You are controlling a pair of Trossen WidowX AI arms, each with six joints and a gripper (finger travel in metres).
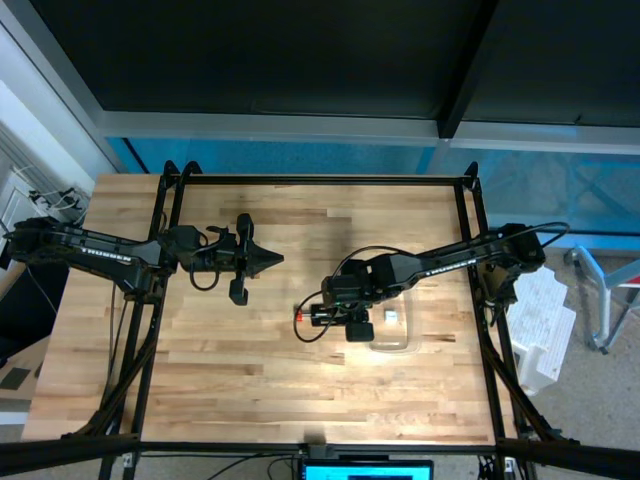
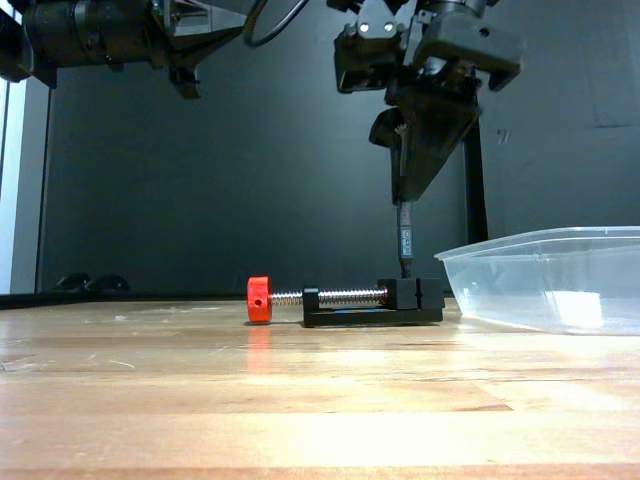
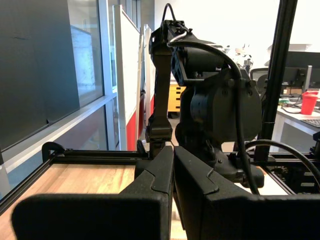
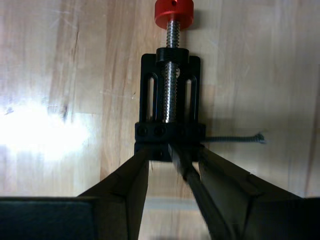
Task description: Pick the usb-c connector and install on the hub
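I see the usb-c connector (image 2: 405, 240) standing upright, long axis vertical, its lower tip at the block end of the hub (image 2: 425, 300). The hub lies flat mid-table, its screw running left-right and its red knob to the left. My right gripper (image 2: 404, 205) pinches the connector's top, jaws nearly closed. The left gripper (image 1: 272, 260) hangs over the table's left half with its fingers pressed together, holding nothing. A clear tray (image 2: 540, 280) sits just right of the hub.

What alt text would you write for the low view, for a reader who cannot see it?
The right gripper, shut on the usb-c connector, holds it upright with its lower end meeting the hub, a black block with a red knob. A clear tray sits right of it; the left gripper is parked high at left.
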